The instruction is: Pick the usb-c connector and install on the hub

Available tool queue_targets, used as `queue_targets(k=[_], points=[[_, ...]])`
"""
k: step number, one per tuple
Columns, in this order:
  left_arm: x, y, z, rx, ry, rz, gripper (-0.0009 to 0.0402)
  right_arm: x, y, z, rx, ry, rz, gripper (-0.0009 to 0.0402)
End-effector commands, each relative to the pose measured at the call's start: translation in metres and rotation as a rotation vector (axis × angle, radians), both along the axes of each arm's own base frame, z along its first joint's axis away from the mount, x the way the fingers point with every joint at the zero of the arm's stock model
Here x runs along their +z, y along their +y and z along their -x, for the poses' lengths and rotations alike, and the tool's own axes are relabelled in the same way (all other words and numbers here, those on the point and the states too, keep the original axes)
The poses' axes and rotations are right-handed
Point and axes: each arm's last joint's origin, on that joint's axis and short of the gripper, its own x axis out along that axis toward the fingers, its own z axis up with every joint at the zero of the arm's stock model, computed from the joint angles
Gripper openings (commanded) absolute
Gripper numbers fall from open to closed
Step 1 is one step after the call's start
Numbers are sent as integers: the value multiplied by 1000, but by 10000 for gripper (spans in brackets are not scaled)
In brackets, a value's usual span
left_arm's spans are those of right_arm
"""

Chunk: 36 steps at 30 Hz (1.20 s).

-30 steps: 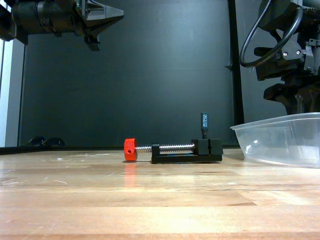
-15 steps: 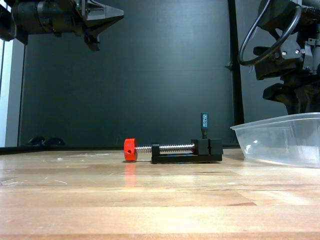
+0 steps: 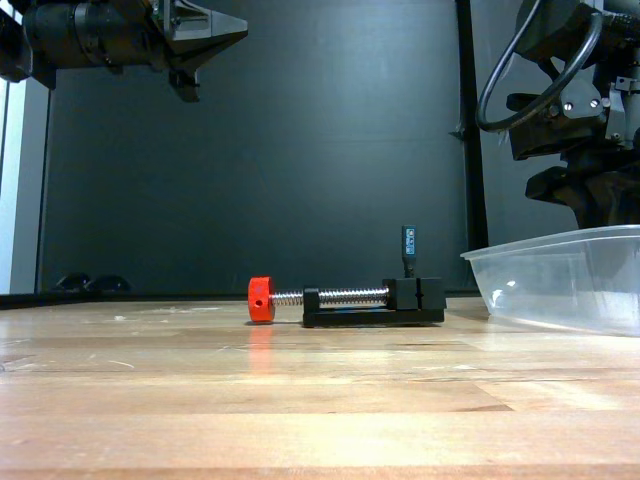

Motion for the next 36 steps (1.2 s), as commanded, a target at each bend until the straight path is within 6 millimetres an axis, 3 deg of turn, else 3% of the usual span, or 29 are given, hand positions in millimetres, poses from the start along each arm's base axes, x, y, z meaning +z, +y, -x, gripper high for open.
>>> queue_targets(k=[1,18,36], points=[[0,0,0,0,-1,0,0,0,0,0,0,0,0,0],[0,0,0,0,-1,0,0,16,-1,0,1,-11,-2,0],[0,0,0,0,0,0,0,93,-3,1,34,-35,0,0]])
